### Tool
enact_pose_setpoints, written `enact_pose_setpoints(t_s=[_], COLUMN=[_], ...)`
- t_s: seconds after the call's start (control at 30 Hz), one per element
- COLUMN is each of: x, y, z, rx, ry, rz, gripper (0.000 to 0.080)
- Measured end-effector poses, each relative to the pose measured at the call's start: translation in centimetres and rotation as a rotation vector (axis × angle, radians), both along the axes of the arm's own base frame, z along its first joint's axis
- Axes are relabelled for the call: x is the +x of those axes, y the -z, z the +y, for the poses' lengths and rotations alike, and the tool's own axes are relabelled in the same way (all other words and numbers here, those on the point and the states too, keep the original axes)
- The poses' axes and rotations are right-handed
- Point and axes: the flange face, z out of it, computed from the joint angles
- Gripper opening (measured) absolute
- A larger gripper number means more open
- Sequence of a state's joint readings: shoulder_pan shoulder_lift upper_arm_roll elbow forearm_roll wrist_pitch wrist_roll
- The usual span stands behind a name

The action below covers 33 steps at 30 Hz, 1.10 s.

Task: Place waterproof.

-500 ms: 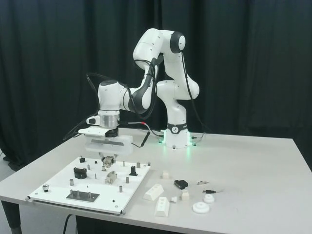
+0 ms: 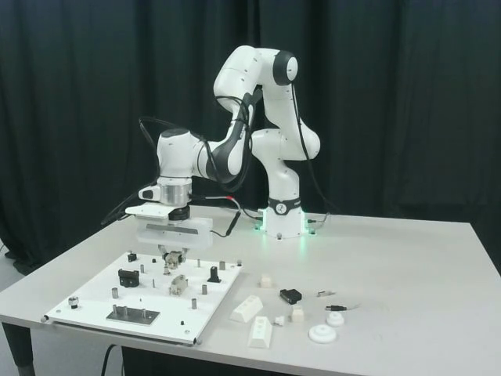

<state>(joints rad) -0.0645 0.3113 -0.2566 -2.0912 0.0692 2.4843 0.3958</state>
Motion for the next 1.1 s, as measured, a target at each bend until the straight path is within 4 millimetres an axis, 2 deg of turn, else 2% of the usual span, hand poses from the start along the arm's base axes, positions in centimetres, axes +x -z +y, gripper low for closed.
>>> enact_pose_setpoints(t_s=[1.1], x=[0.59], y=[-0.61], z=[0.25], rx=[-0.003], ry=[0.004], rz=[-0.017], gripper=[0.0311])
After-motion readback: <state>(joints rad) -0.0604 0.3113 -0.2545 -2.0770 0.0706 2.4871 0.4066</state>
